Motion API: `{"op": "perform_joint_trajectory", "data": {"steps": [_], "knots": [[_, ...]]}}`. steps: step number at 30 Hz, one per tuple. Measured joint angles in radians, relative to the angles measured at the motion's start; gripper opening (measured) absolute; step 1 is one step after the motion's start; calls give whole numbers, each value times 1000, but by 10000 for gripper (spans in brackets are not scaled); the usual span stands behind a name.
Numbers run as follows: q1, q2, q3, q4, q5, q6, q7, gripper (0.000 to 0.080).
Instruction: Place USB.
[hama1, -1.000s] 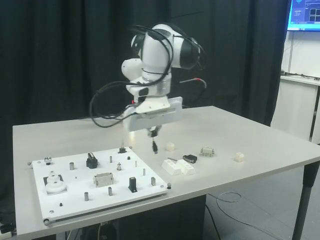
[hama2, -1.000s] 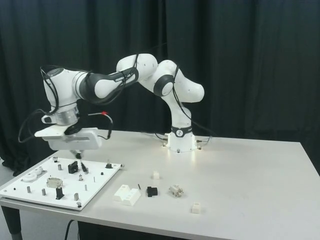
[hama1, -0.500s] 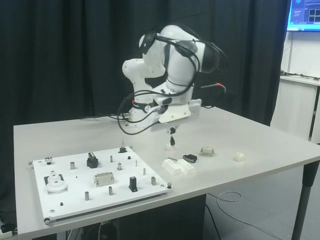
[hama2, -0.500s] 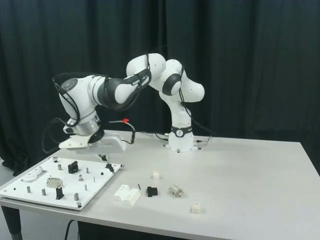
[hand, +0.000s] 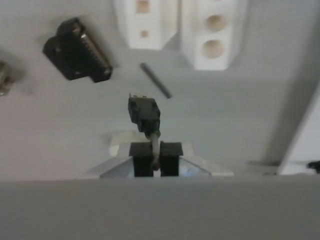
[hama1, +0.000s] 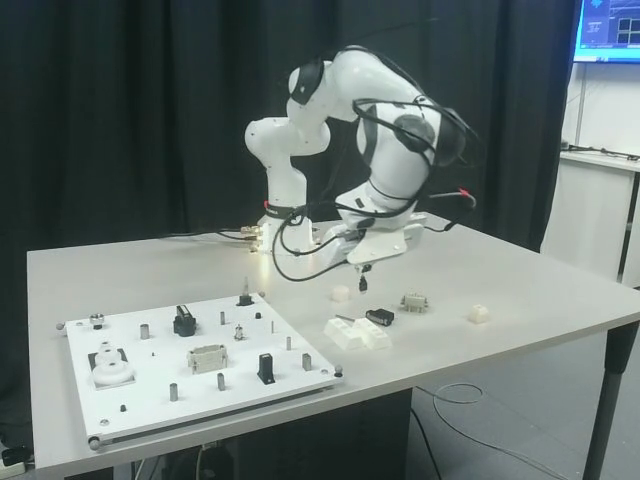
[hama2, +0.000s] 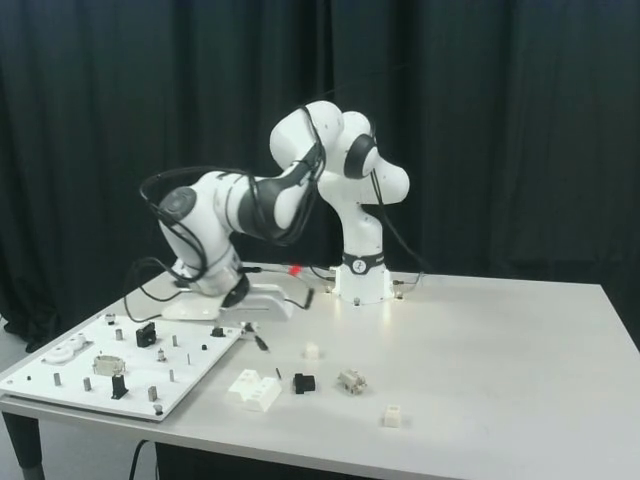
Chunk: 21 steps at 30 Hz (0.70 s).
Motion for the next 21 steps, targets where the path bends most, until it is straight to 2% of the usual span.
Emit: {"op": "perform_joint_trajectory", "data": {"steps": [5, 11, 16, 21], "knots": [[0, -54, 79, -95, -54, 40, 60, 26], [1, -126, 153, -227, -103, 116, 115, 26], [7, -188, 191, -340, -126, 187, 151, 26], [22, -247, 206, -444, -137, 254, 173, 26]]}}
